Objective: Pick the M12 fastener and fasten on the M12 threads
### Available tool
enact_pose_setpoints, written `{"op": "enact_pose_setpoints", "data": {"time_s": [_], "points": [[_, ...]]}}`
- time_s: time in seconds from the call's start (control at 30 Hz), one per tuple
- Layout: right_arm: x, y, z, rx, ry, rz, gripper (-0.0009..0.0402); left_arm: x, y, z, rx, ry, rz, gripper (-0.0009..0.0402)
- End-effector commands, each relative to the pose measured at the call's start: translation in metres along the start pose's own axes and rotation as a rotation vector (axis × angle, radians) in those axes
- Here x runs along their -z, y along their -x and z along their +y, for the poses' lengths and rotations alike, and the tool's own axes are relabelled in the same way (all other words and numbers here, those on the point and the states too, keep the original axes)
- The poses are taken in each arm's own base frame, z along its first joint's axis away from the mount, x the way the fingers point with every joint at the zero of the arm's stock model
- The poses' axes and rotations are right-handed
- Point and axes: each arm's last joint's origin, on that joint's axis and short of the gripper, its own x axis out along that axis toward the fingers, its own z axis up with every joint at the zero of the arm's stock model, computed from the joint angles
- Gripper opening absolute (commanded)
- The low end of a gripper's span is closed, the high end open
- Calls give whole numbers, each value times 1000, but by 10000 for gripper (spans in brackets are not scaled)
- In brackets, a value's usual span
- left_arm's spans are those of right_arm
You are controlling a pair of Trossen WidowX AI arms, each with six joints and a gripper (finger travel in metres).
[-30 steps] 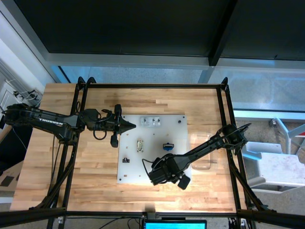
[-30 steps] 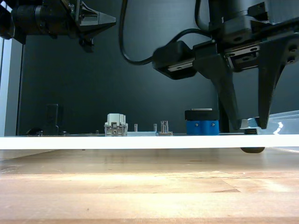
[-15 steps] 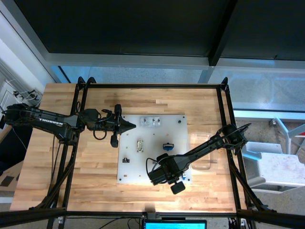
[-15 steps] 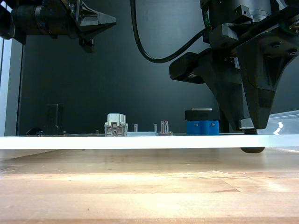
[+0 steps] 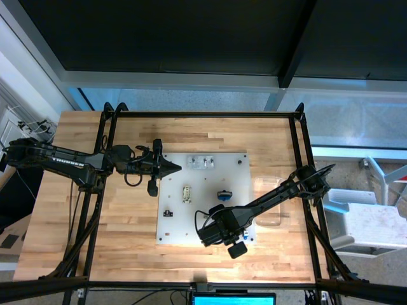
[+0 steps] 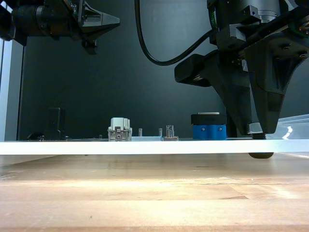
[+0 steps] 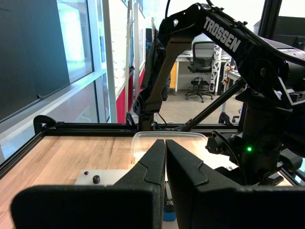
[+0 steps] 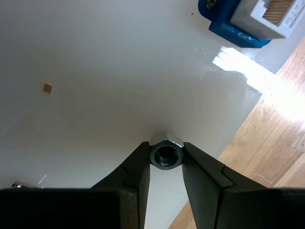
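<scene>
Now right gripper [image 8: 166,148] points straight down, fingers pinching nut [image 8: 166,156] flat, bore vertical, so it meets stud [image 6: 259,137] squarely at board's [image 5: 181,219] near right edge. Ribs show beneath, so likely not run down. Left gripper [image 5: 172,168], pressed together, hangs parked over board's left edge.

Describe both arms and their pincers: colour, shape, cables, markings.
Both arms: matte black, white TROSSEN lettering. Left pincer, at the left edge of the white board, and right pincer, at its near right, have tapered wedge fingers. A black cable loops off the right wrist.
</scene>
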Motion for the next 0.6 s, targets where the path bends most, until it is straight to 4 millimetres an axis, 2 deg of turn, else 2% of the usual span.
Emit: {"op": "enact_pose_setpoints", "data": {"time_s": [0.03,0.3,0.6], "points": [[2,0,0,0,3,14,35,0,0,0,0,0,0,0],[1,1,0,-11,1,19,41,0,0,0,0,0,0,0],[0,8,1,-32,1,25,80,0,0,0,0,0,0,0]]}}
